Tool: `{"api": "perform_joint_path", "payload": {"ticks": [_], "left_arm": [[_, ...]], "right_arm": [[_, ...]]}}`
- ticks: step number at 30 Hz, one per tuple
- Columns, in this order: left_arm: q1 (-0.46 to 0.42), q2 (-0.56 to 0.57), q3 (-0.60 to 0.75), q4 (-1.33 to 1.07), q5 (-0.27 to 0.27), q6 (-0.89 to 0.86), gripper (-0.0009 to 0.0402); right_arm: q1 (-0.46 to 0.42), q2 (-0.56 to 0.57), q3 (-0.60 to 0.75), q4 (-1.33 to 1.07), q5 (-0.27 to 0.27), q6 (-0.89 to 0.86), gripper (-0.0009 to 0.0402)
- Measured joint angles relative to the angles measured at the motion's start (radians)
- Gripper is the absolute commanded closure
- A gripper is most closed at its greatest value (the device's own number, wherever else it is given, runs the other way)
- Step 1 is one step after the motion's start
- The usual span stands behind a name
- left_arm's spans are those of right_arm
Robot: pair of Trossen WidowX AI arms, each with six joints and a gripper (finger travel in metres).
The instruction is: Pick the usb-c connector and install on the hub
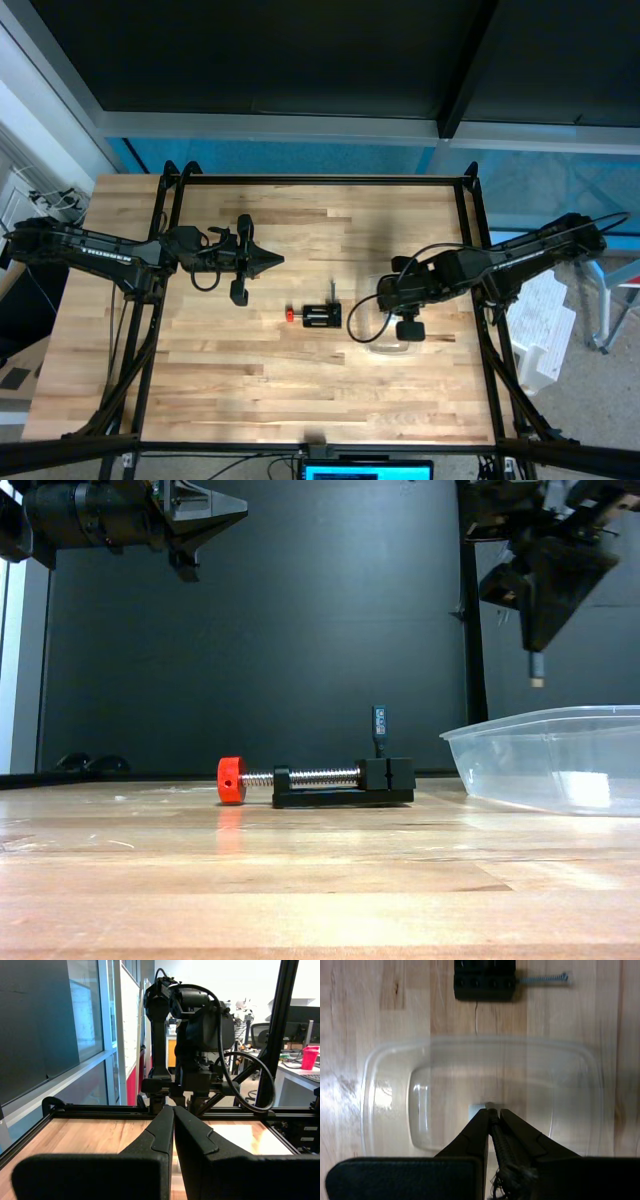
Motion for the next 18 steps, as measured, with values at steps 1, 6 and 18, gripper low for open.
{"api": "perform_joint_path", "payload": {"ticks": [1,6,18], "left_arm": [[0.0,0.0,0.0,0.0,0.0,0.0,0.0393],[0.0,0.0,0.0,0.0,0.0,0.0,0.0393],[0.0,0.0,0.0,0.0,0.0,0.0,0.0393]], "right_arm": [[-0.003,0.013,0.014,0.0,0.0,-0.01,0.0393],[-0.03,0.093,0.086,0.0,0.0,-0.06,0.0393],[-0.042,0.241,0.218,0.008,-0.001,-0.12,0.0393]]}}
